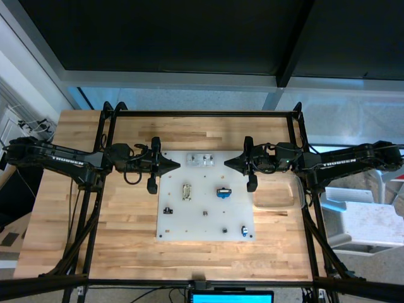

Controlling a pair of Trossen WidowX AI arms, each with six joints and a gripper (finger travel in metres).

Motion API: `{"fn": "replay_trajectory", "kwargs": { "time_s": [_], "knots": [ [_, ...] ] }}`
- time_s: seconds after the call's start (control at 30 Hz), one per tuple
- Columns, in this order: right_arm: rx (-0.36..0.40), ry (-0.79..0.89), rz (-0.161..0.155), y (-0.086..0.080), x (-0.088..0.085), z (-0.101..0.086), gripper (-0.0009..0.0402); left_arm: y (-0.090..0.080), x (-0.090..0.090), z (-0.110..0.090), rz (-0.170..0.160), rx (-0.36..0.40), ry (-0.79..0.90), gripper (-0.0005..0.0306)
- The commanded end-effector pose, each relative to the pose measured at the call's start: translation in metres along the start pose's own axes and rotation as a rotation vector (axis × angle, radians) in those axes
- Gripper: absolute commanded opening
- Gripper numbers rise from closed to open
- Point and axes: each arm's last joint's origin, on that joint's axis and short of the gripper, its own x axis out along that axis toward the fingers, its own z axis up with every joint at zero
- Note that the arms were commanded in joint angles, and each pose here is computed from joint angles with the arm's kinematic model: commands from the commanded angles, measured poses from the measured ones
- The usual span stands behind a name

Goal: Unfasten the M12 fastener and place in the container

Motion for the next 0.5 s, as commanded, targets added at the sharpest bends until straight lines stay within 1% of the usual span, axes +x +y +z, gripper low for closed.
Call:
{"fn": "replay_trajectory", "kwargs": {
  "time_s": [0.03,0.33,0.43,0.47,0.5],
  "knots": [
    [0.0,-0.001,0.0,0.0001,0.0001,0.0,0.0,0.0001,0.0001,0.0001,0.0,0.0,0.0,0.0],
    [0.001,-0.001,0.001,0.0001,0.0001,0.0,0.0,0.0,0.0001,0.0001,0.0,0.0,0.0,0.0],
    [0.005,0.008,0.031,0.0014,0.0005,0.0012,0.0,0.0,0.0001,0.0001,0.0,0.0,0.0,0.0],
    [0.014,0.036,0.028,0.0023,0.0014,0.0019,0.0,0.0,0.0001,0.0001,0.0,0.0,0.0,0.0],
    [0.02,0.076,0.019,0.0037,0.0024,0.0029,0.0,0.0001,0.0001,0.0001,0.0,0.0,0.0,0.0]
  ]
}}
